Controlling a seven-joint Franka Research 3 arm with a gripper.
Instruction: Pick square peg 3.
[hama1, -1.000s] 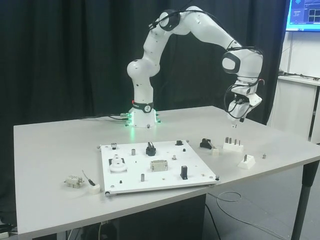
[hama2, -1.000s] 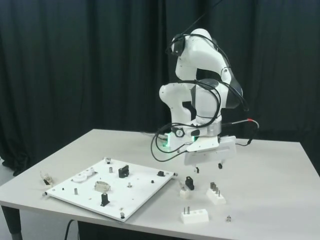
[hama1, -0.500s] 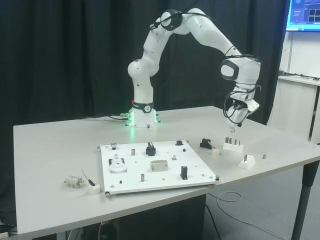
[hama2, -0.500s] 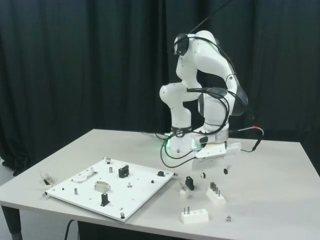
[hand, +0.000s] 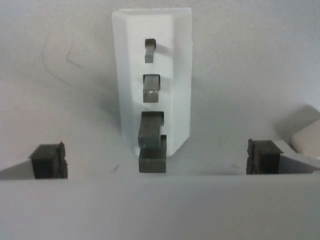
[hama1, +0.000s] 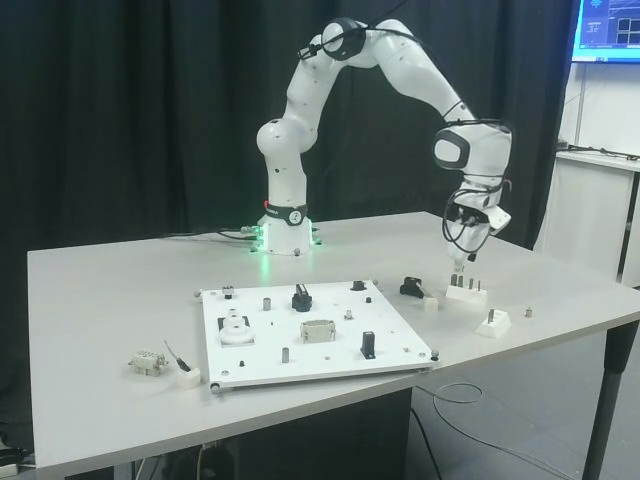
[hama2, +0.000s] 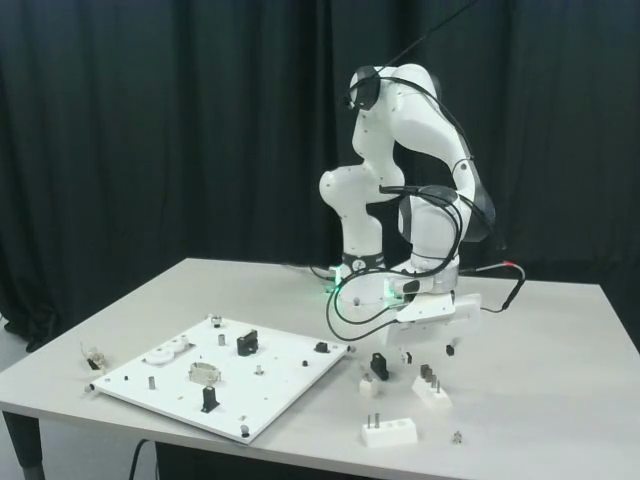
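On the grey table (hama1: 110, 300), the gripper (hand: 155, 160) hangs spread above the white peg holder (hand: 175, 60) — seemingly touching nothing.

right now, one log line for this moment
phase: approach | gripper: open, above peg holder | largest peg: between fingers, ungrasped

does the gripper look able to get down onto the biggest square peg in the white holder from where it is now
Probably yes. The gripper hangs open above the white holder, its fingers set wide on either side of the biggest square peg, and nothing shows between them and it.
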